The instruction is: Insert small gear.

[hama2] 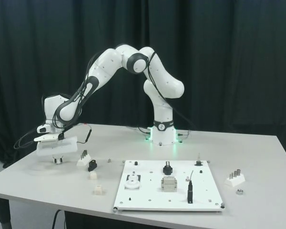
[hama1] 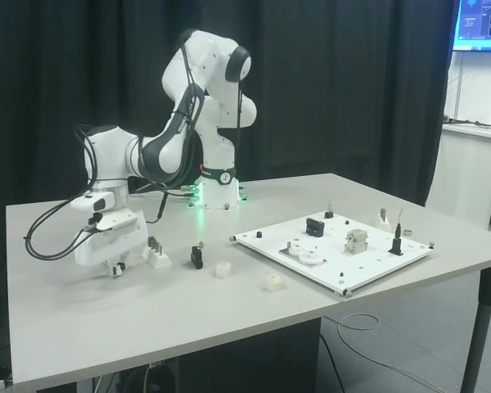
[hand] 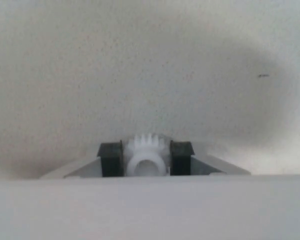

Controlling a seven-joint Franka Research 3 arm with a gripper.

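- The claw [hand: 146, 159] is seen clamped on the small gear [hand: 146, 155], one black finger pad [hand: 111, 159] pressed to each side of it.
- The gear is held just above the grey table [hama1: 229, 319], its toothed rim turned away from the wrist.
- A small white holder with pins [hama2: 83, 160] stands just beside the claw.
- A small black part [hama2: 92, 165] lies a little beyond that holder.
- The white assembly board [hama2: 209, 195] is set well apart from the claw.

The grey table [hama2: 257, 157] carries a white board [hama2: 148, 198], the arm's base [hama2: 163, 136] and small scattered fixtures [hama2: 234, 178].
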